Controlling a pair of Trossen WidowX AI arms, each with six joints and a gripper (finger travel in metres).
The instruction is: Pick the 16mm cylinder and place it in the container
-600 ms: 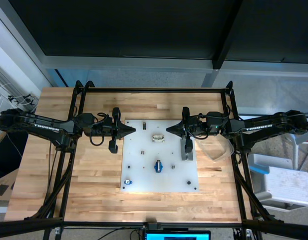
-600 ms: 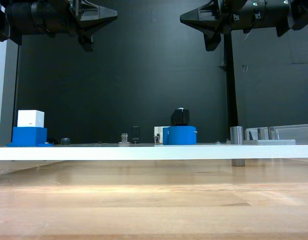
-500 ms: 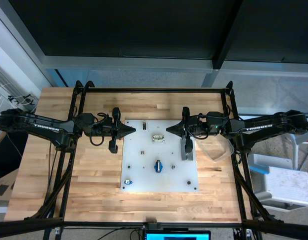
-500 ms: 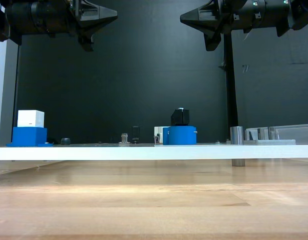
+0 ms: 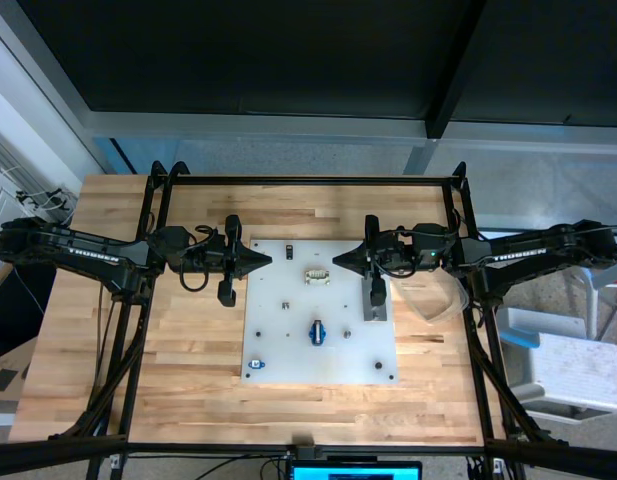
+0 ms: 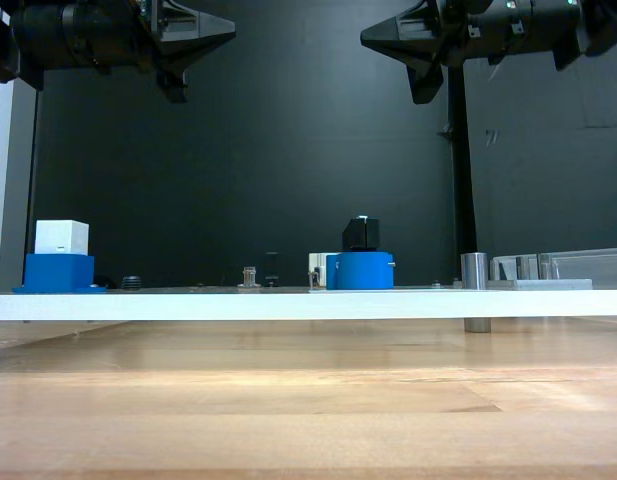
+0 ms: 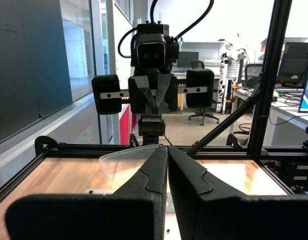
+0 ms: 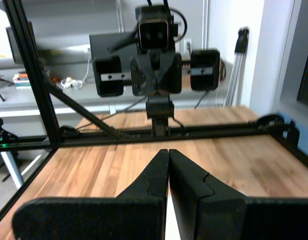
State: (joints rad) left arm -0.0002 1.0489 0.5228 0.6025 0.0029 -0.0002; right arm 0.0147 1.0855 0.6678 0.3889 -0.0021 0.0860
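The 16mm cylinder [image 6: 474, 270] is a short metal peg standing upright on the white board [image 6: 188, 305], right of a blue fixture. In the high view the cylinder [image 5: 346, 334] sits just right of that blue part. The container [image 5: 434, 300], a see-through tub, rests on the table beside the board's right edge, below the right arm; the left wrist view shows the container [image 7: 128, 162] ahead of the tips. My left gripper [image 5: 269, 258] [image 7: 167, 150] and right gripper [image 5: 336, 259] [image 8: 168, 151] hover high over the board's far part, tips facing each other, both shut and holding nothing.
The board also carries a blue round fixture with a black top [image 6: 360, 268], a white cube on a blue base [image 6: 60, 258], a grey block [image 5: 375, 305] and a small connector [image 5: 314, 275]. A black frame [image 5: 308, 181] surrounds the table.
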